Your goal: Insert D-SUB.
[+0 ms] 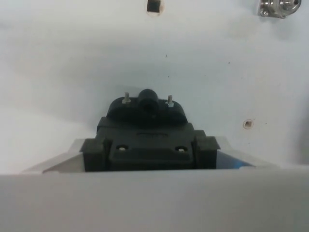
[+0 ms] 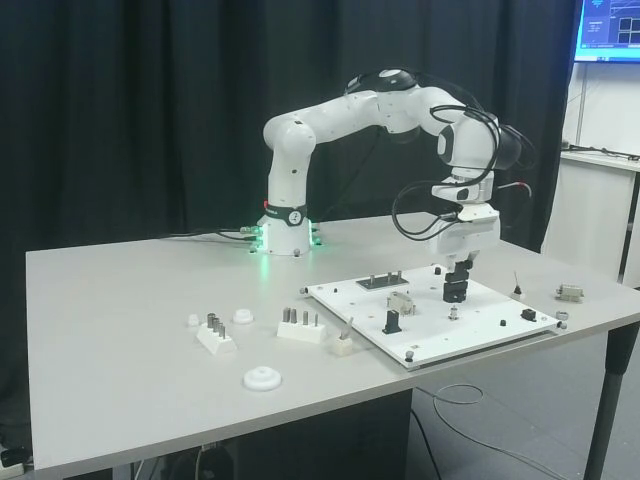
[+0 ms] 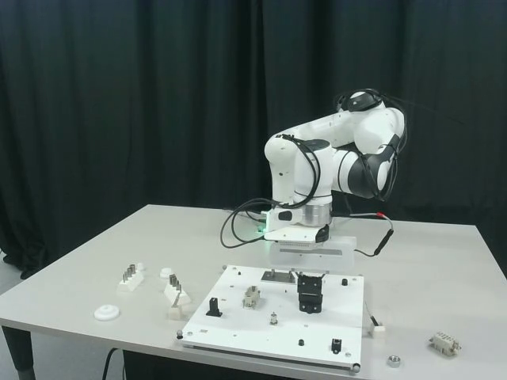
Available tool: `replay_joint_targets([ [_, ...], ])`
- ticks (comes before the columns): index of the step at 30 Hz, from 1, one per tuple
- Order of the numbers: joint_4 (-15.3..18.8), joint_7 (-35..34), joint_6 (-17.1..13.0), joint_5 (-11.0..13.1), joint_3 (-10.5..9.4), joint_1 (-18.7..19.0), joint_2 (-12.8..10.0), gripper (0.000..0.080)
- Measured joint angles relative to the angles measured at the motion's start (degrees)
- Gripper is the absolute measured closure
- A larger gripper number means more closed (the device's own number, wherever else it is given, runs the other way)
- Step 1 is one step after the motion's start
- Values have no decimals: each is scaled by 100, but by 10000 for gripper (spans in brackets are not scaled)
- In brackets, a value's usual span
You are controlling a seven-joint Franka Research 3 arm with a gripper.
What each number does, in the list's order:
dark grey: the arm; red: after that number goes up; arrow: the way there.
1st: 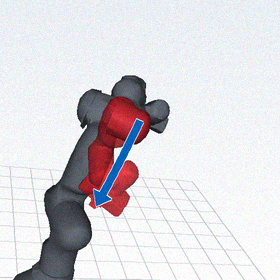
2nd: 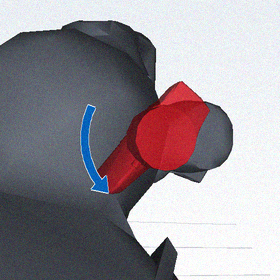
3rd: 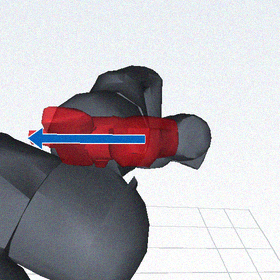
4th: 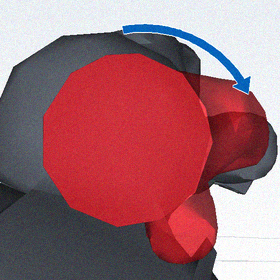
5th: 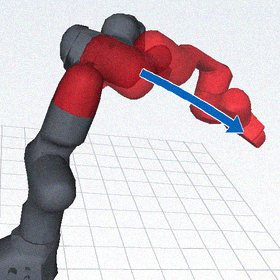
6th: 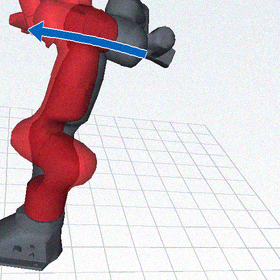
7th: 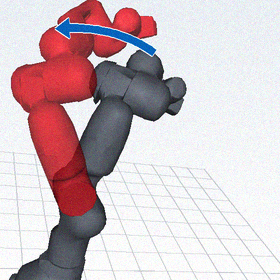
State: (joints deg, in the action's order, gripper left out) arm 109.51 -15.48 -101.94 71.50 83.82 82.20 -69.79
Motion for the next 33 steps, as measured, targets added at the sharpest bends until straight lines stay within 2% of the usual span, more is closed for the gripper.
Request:
replay_joint_targets([
  [33,3,-309,-7,67,-3,-18,0,419],
])
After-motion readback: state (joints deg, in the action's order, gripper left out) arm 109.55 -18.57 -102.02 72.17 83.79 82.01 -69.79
